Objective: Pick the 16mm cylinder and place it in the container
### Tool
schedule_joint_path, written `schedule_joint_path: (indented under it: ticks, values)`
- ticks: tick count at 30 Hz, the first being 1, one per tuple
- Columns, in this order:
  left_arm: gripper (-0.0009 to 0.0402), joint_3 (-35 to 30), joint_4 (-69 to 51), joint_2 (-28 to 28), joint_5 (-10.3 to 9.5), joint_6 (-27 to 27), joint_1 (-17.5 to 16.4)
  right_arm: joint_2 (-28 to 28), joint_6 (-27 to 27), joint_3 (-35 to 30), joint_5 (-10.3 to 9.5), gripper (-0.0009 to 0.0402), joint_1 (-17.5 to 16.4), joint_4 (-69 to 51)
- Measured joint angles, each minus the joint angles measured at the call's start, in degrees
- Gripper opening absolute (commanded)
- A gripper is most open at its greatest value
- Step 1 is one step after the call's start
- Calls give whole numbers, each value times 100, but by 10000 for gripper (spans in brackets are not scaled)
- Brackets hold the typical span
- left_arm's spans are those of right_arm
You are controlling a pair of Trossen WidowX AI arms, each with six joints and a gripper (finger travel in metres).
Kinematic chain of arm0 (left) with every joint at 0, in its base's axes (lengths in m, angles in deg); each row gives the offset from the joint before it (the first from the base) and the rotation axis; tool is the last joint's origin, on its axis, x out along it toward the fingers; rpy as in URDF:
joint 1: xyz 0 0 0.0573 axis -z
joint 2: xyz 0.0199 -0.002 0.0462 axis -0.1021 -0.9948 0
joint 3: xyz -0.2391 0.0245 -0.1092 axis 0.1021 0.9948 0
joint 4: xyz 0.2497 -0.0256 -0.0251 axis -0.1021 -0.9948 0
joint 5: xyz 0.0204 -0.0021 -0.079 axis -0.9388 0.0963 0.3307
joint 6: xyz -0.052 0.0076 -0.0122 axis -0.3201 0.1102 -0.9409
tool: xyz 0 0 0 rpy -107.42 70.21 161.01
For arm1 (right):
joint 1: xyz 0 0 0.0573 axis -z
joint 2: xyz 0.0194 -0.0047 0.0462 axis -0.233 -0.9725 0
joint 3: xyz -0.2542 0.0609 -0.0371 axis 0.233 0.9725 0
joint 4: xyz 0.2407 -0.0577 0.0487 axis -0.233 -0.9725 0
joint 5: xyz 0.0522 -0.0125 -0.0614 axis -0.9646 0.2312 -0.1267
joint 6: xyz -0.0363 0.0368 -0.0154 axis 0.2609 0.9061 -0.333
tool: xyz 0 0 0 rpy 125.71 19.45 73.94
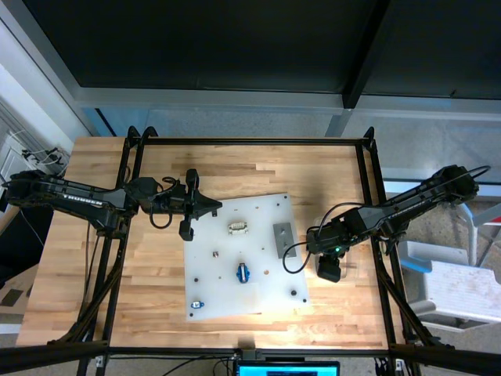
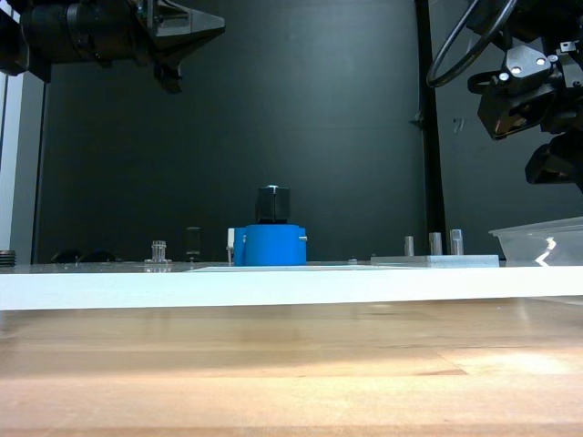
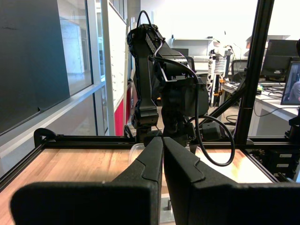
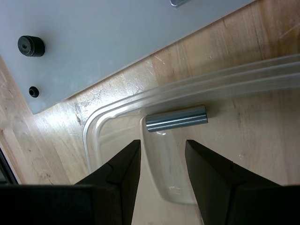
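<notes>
The 16mm cylinder, a short silvery metal peg, lies on its side inside the container, a clear tub with rounded corners. My right gripper hangs open just above it, with nothing between its fingers. In the high view the right gripper is right of the white board, over the faint container. The low view shows the container at the right, under the right gripper. My left gripper is shut and held high over the board's left edge, seen also in its wrist view.
The white board carries a grey metal block with short pegs, a blue part with a black cap, and a smaller blue piece. A black frame rims the wooden table.
</notes>
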Motion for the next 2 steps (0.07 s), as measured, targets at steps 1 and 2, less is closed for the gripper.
schedule_joint_path:
  ticks: [1, 2]
  values:
    - [0, -2, 2, 0, -2, 0, 0, 0, 0, 0, 0, 130, 0, 0]
    - [0, -2, 0, -2, 0, 0, 0, 0, 0, 0, 0, 130, 0, 0]
